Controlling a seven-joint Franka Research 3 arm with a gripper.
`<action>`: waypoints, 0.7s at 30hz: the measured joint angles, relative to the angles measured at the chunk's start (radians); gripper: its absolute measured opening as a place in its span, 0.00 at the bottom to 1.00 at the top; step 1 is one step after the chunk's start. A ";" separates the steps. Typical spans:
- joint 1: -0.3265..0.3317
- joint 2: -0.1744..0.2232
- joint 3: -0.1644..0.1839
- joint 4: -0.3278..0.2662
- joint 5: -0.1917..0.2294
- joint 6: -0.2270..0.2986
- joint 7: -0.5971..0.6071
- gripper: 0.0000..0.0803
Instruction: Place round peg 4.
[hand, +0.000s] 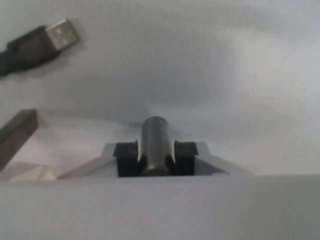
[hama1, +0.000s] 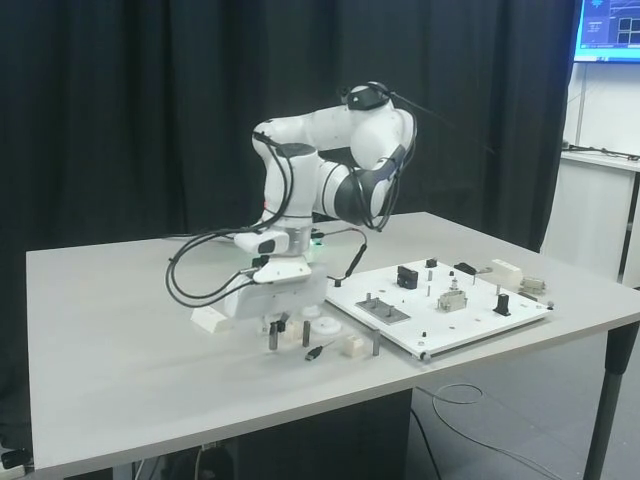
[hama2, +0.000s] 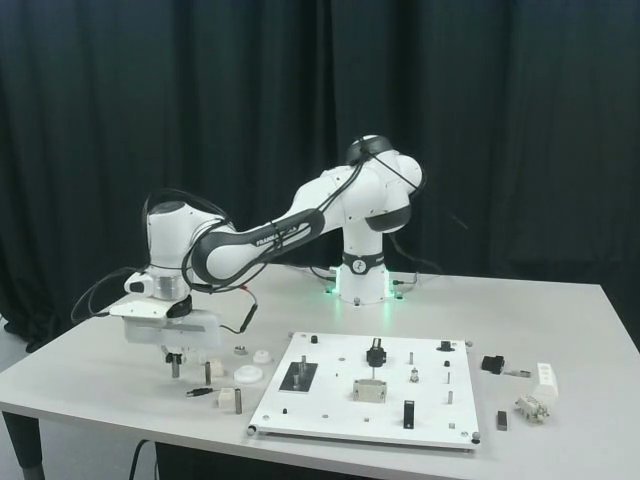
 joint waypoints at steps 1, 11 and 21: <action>-0.003 0.000 0.004 0.001 -0.001 -0.001 0.000 0.19; -0.024 0.000 0.019 0.011 -0.006 -0.023 0.000 0.19; -0.025 0.000 0.014 0.023 -0.029 -0.042 0.003 0.19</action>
